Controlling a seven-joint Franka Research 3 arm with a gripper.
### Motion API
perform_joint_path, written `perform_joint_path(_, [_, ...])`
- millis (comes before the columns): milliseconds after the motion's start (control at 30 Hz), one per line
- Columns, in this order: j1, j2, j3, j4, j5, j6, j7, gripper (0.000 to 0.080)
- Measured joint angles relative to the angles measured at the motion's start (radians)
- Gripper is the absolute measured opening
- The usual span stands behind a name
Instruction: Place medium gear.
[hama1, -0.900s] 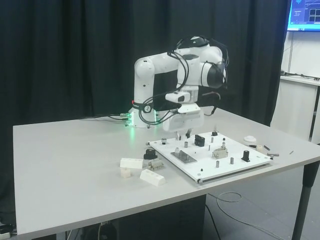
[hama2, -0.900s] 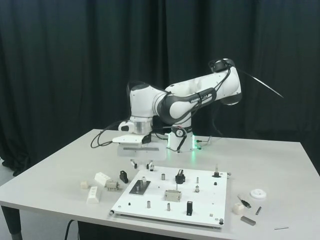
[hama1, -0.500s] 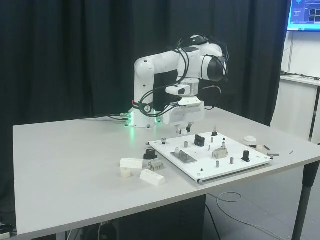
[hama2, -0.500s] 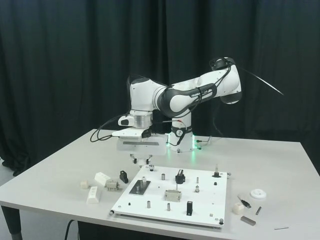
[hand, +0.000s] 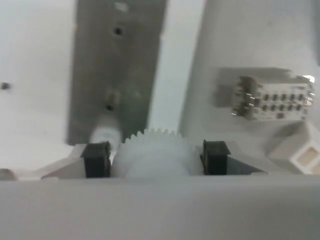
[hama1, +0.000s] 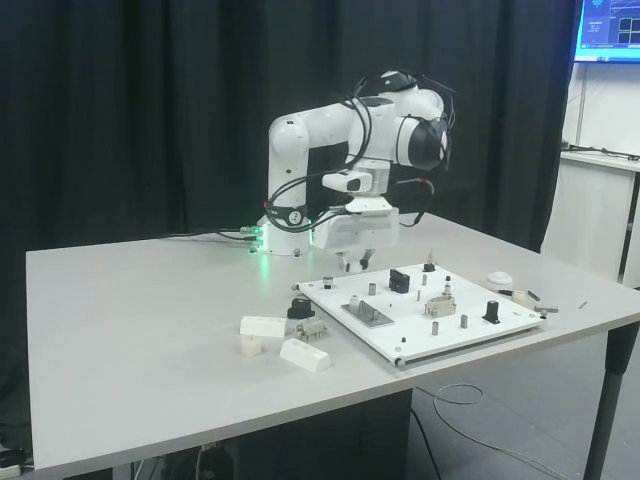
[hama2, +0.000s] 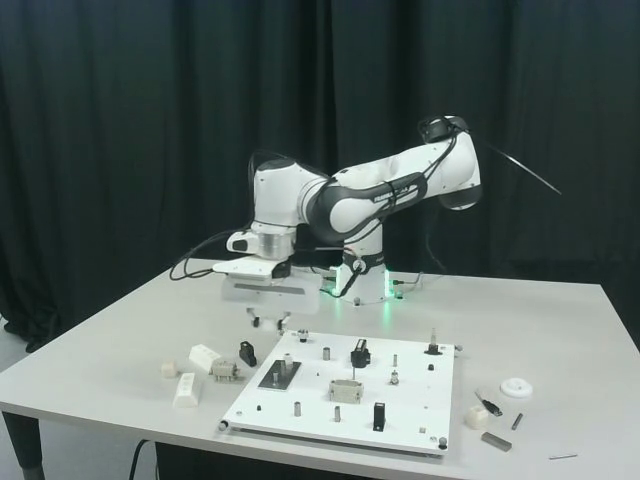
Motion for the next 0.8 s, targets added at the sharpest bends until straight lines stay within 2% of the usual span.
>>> perform_joint_path(300, [-0.061, 0.006, 0.033, -0.044, -0.011, 0.066, -0.110, 0.0400])
perform_joint_path(500, [-0.105, 0.008, 0.047, -0.088, -0.009, 0.091, -0.206, 0.0400])
perform_joint_path(667, [-0.141, 0.009, 0.055, -0.118, 0.004, 0.098, -0.285, 0.0400])
perform_joint_path(800, [-0.171, 0.013, 0.065, -0.137, 0.033, 0.101, -0.346, 0.0400])
